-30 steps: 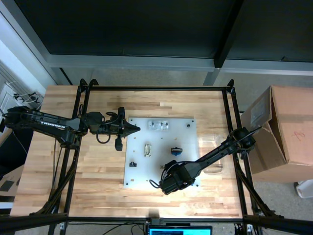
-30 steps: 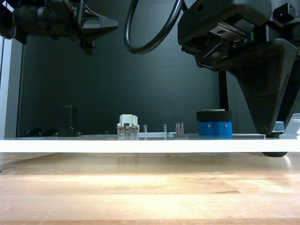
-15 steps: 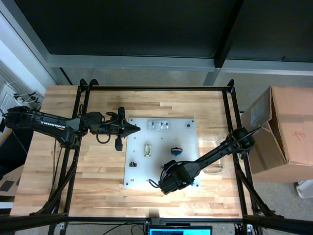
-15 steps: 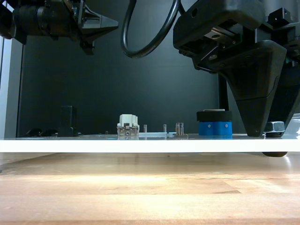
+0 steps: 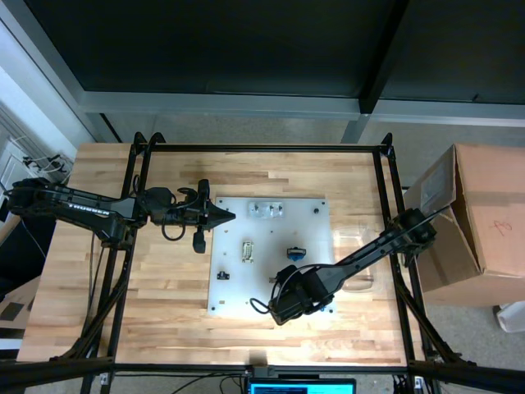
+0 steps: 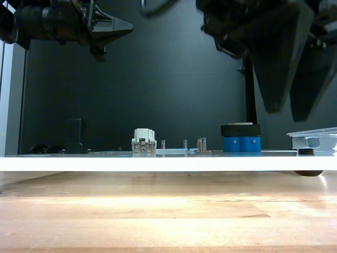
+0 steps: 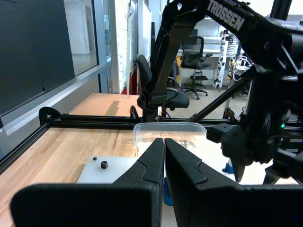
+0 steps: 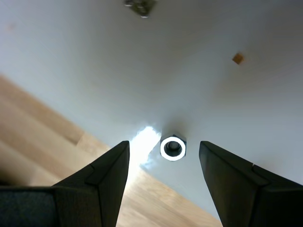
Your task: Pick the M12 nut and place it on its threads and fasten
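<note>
Nut: the small silver nut (image 8: 173, 148) is sitting on its stud, with nothing holding it. The black stud (image 6: 305, 152) is peeking out a little under the nut in the low view.
Where the stud is standing: near the edge of the white board (image 5: 267, 234), close to the wood of the table (image 5: 164, 287).
Right gripper: the right gripper (image 8: 162, 144) is hanging over the nut with its two fingers spread wide. The fingers are not touching the nut.
Left gripper: the left gripper (image 7: 164, 142) is hanging high over the far left edge of the board. Its fingers are pressed together and are holding nothing.
Clear tray: the clear tray (image 7: 170, 130) is lying on the table beside the board's right edge.
Other things on the board: a blue and black part (image 6: 240, 138) and a little white plug (image 6: 144, 142) are standing there.
</note>
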Available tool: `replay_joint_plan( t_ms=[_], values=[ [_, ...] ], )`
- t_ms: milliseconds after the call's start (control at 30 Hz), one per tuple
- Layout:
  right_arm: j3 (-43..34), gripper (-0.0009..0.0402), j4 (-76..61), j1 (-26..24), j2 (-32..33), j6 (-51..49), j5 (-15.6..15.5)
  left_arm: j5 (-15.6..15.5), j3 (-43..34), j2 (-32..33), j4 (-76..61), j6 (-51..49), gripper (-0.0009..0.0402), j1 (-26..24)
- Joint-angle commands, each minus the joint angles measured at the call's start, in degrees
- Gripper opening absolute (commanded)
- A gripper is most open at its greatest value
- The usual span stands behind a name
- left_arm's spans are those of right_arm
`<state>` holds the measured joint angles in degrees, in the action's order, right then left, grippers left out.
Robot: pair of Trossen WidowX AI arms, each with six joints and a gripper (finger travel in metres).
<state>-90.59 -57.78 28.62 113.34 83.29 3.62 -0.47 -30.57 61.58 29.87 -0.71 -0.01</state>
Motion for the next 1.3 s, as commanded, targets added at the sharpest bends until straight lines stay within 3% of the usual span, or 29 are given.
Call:
replay_joint_plan(
  t_ms=[33,167,333,433,567,667,1000,1300],
  values=[
    [-0.07,0.0189,-1.68,0.02,-1.44,-8.15,-0.24,0.00,0.00,0.02,0.02,0.02,0.0000,0.02],
    [0.26,0.0127,-3.61,0.20,-1.92,-18.58,-4.24,0.02,0.00,0.02,0.00,0.00,0.0000,0.02],
    [1.16,-0.0008,-4.07,0.33,-1.92,-27.93,-6.01,0.02,0.00,0.02,0.00,0.00,0.0000,0.00],
    [2.14,0.0014,-4.07,0.44,-1.92,-32.17,-4.44,0.02,0.00,0.02,0.00,0.00,0.0000,0.00],
    [3.41,-0.0003,-3.41,0.66,-1.92,-34.71,-3.56,0.00,0.00,0.02,0.00,0.00,0.0000,0.00],
    [3.52,0.0001,-2.78,0.72,-1.29,-36.46,-1.49,0.00,0.00,0.02,0.00,0.00,0.0000,0.00],
    [3.80,0.0000,-0.81,0.92,0.57,-41.38,1.38,0.02,0.00,0.02,0.00,0.00,0.0000,0.00],
    [4.44,0.0000,-0.48,0.90,0.55,-41.83,1.27,0.00,0.00,0.02,0.00,0.00,0.0000,0.00]
  ],
)
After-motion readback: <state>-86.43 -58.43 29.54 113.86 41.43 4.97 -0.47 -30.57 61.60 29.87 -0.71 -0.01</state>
